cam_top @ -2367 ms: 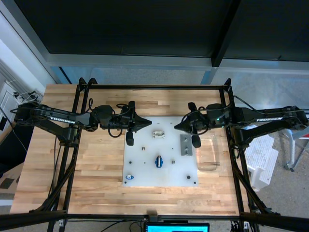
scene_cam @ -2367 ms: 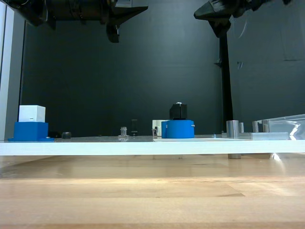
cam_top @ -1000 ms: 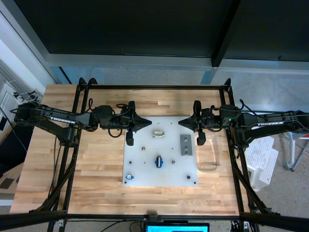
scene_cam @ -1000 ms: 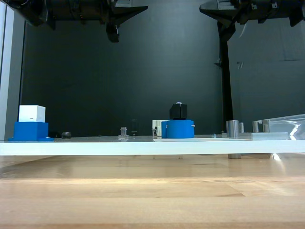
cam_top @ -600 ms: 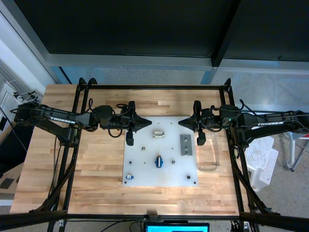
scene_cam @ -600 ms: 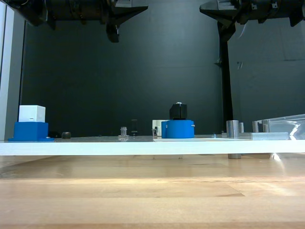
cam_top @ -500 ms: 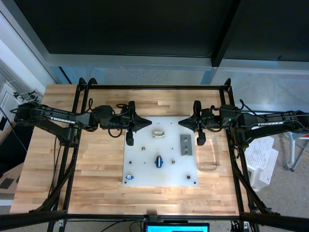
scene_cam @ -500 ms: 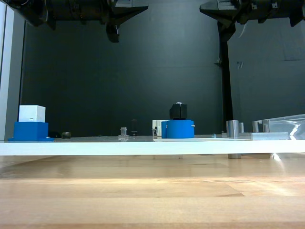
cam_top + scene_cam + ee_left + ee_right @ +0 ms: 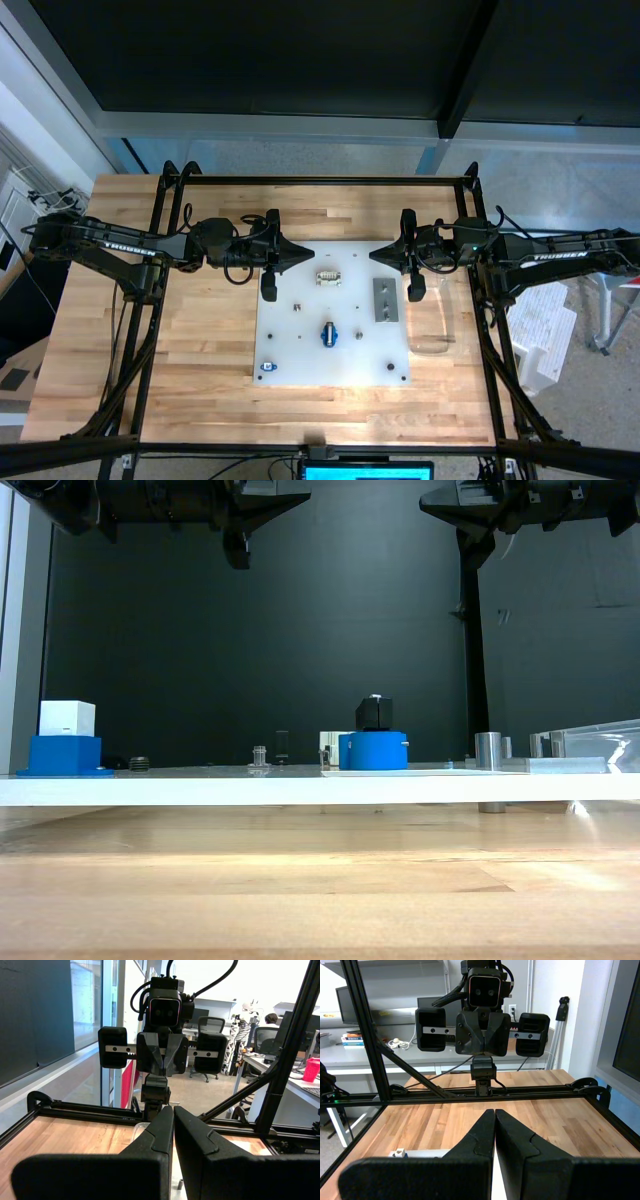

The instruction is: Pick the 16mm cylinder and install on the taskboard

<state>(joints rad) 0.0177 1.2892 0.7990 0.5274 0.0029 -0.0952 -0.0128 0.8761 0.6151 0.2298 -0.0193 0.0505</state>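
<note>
The white taskboard lies mid-table; its front edge fills the low view. A small silver 16mm cylinder stands upright in the board, right of the blue connector; in the low view the cylinder rises beside the connector. My left gripper hangs shut high over the board's far left edge, holding nothing. My right gripper is shut and empty, level with it over the far right part. Each wrist view shows its own closed fingertips facing the other arm.
A grey metal block and a white connector sit on the board's far half. A clear plastic tray lies off the board's right edge. A blue-and-white block stands at the near left corner. Black frame bars surround the table.
Since 2.4 s ago the right arm drew back to the right and levelled out. Over the last second nothing has moved.
</note>
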